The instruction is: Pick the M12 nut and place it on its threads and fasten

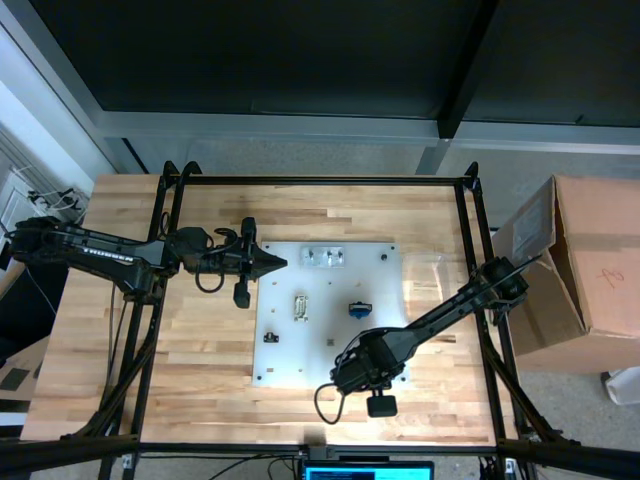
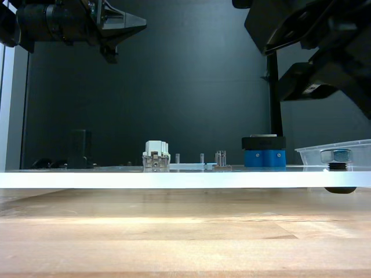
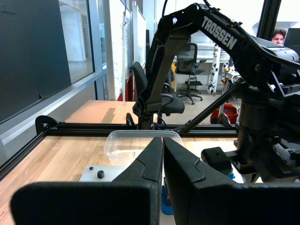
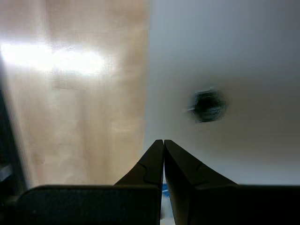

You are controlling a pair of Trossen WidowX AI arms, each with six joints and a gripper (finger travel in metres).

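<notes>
The right pincer (image 4: 163,143) is shut tight. Its two black fingers (image 4: 149,165) press flat against each other and there is nothing between them. It hangs in the air over the near right part of the white board (image 1: 300,350) and points down at it. The right arm reaches in to it from the right side of the table (image 1: 200,340).

The small silver nut (image 2: 335,155) is not held by any pincer. It sits on top of its stud (image 2: 336,166), the short black post with ribs near the near right edge of the board. Some ribs show under the nut, so it is on its stud but not all the way down. From the low view the clear tray (image 2: 355,148) is just behind the nut. The right pincer is well above the nut and does not touch it. From the right wrist view the nut looks like a dark blurry spot on the white board, apart from the fingertips.

The left pincer (image 1: 281,263) is shut too, with its fingers together and nothing in them. It is held up high over the far left edge of the board and points to the right.

A blue block (image 2: 264,157) stands in the middle of the board. A cardboard box (image 1: 585,270) stands just beside the table on the right.
</notes>
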